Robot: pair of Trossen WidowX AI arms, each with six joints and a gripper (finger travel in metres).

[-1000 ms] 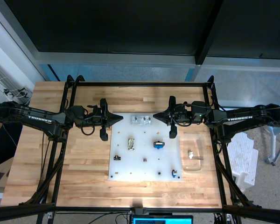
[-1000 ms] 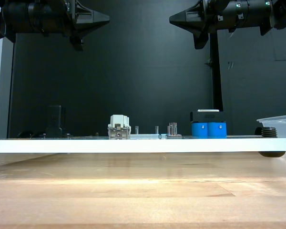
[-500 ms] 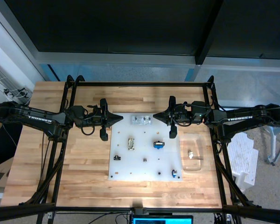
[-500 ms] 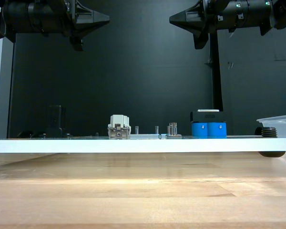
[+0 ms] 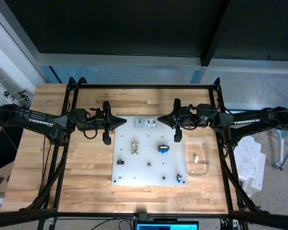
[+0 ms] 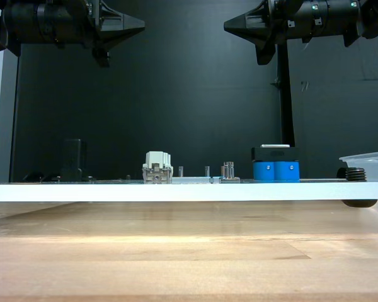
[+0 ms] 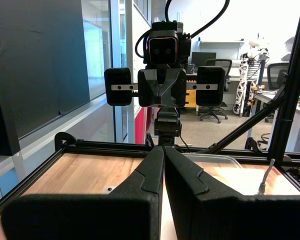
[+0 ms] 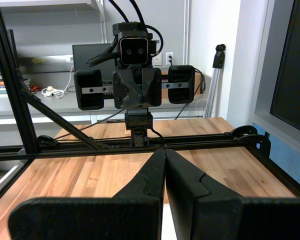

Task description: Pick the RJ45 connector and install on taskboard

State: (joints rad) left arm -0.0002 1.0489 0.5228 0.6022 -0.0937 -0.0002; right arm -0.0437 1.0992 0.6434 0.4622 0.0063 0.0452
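High view: left gripper (image 5: 122,121) and right gripper (image 5: 161,118) hang toward the wooden worktop's (image 5: 86,167) far edge. I cannot tell whether the connector sits in the blue jack (image 5: 179,178) or the clear tray (image 5: 198,174); best confirm that before moving. Low view settles nothing. Left wrist: fingers (image 7: 147,172) pressed together, office behind. Right wrist: fingers (image 8: 150,175) likewise.

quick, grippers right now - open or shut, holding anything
left gripper: shut, holding nothing, high above the white board's far left corner.
right gripper: shut, holding nothing, high above the board's far edge.
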